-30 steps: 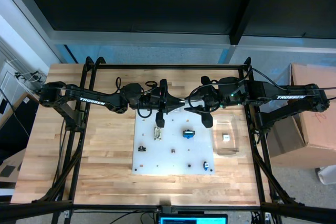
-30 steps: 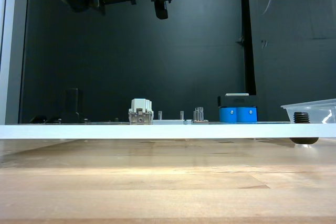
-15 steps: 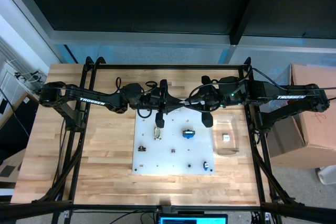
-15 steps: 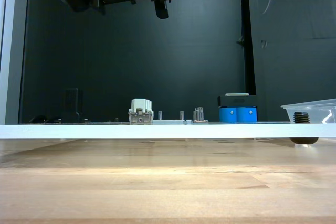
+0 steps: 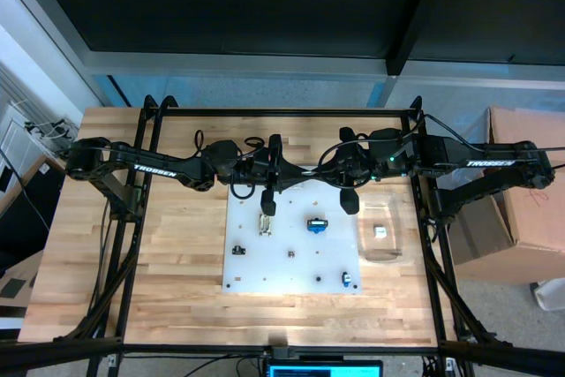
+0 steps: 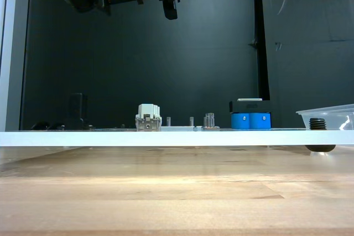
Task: Pick the RJ45 connector and install on the taskboard
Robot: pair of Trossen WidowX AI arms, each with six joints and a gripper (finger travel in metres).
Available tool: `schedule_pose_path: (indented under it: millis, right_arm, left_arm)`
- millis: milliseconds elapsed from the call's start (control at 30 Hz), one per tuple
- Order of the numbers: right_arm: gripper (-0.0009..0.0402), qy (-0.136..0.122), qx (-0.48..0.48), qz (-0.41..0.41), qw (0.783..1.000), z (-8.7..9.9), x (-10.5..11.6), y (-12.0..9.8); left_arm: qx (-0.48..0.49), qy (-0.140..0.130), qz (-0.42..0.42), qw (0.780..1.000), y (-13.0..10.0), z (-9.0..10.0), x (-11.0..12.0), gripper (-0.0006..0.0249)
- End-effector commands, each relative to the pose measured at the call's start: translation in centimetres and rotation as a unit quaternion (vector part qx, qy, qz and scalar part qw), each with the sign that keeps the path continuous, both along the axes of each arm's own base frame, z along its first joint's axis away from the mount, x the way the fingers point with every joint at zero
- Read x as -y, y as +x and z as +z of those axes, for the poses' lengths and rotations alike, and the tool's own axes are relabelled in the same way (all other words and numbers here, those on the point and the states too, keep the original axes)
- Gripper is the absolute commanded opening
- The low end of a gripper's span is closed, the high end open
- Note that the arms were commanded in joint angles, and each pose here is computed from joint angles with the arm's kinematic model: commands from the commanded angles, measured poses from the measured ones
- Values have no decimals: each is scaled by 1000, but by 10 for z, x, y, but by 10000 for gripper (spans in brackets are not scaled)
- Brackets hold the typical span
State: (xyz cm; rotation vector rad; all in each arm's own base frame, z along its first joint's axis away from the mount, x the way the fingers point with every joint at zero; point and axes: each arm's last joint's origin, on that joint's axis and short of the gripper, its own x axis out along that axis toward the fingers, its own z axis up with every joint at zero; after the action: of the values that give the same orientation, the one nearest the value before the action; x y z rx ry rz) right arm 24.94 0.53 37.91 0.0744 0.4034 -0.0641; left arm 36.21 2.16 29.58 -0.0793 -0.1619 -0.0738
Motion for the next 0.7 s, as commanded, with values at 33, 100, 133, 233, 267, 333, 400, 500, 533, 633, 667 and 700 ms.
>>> schedule_pose_path:
  millis: [33, 100, 133, 233, 267, 333, 400, 500, 533, 633, 667, 700]
  right_arm:
    - [3, -1, -3, 0, 1000, -1, 0, 0]
    - [-1, -1, -4, 0, 1000, -1, 0, 0]
    - [-1, -1, -2, 0, 1000, 0, 0, -1]
    - [0, -1, 2, 0, 1000, 2, 0, -3]
    - [0, -1, 3, 0, 1000, 2, 0, -4]
    - [0, -1, 5, 0, 1000, 4, 0, -6]
    - [0, -1, 3, 0, 1000, 5, 0, -9]
    - [0, -1, 1, -1, 1000, 6, 0, -14]
    - [0, -2, -1, -1, 1000, 6, 0, -16]
    - [0, -1, -19, -1, 1000, 5, 1, -21]
    - [0, -1, -29, -1, 1000, 4, 1, -23]
    - [0, 0, -41, -2, 999, 2, 1, -25]
  left_arm:
    - [0, -2, 3, 1000, 0, 0, 0, 19]
    - [0, -2, 5, 1000, 0, 0, 0, 35]
    - [0, -2, 5, 1000, 0, 0, 0, 47]
    - [-1, -7, 22, 1000, 0, 0, -1, 90]
    - [-1, -10, 28, 1000, 0, 0, -2, 104]
    - [-2, -10, 29, 1000, 0, 0, -2, 130]
    - [-3, -10, 29, 1000, 0, 0, -2, 150]
    - [-11, -10, 27, 1000, 0, -2, -3, 171]
    - [-13, -10, 25, 1000, 0, -2, -2, 176]
    - [-18, -10, 23, 1000, 0, -4, -2, 182]
    - [-21, -10, 23, 999, 0, -4, -2, 182]
    - [-25, -11, 23, 999, 0, -5, -2, 181]
